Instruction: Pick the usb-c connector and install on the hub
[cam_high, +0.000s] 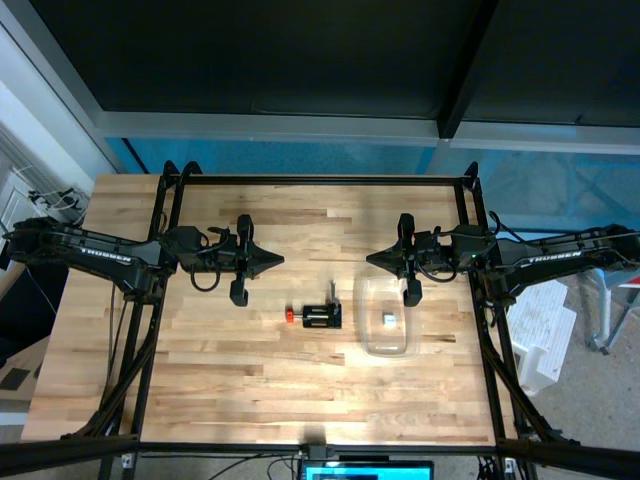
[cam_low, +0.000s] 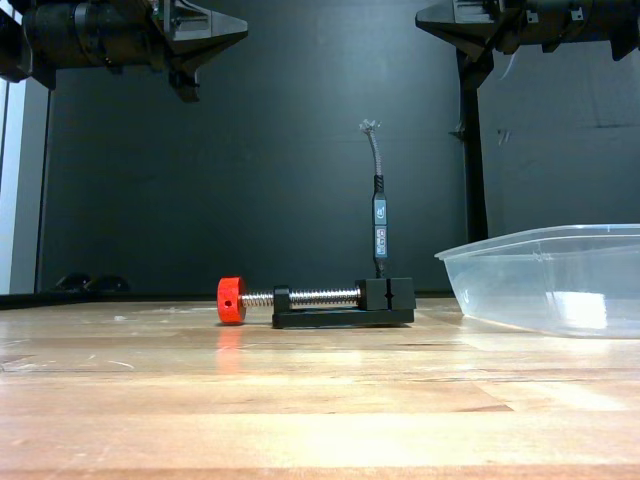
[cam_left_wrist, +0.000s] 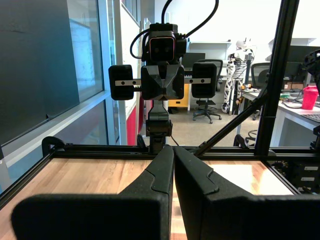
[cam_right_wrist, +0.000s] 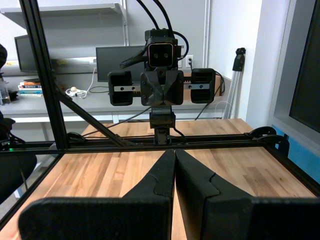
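Nearest on the wooden surface (cam_low: 300, 420) sits the vise (cam_low: 345, 305), its red knob (cam_low: 231, 300) toward the left arm's side. The connector (cam_low: 380, 225) stands on the vise's clamp end with nothing holding it. Its long axis is upright, plug end down and the braided cable (cam_low: 375, 150) pointing up (whether it is pushed fully home I cannot tell). Just beside it on the right is the clear tray (cam_low: 540, 275), with only the white block (cam_high: 389, 319) inside.

Farther back and well above, the left arm (cam_high: 100, 255) and right arm (cam_high: 540, 255) face each other. The left jaws and right jaws are both closed tip to tip on nothing. The connector lies below and between them, a little nearer the right jaws, so any further press would probably come straight down along that upright axis.
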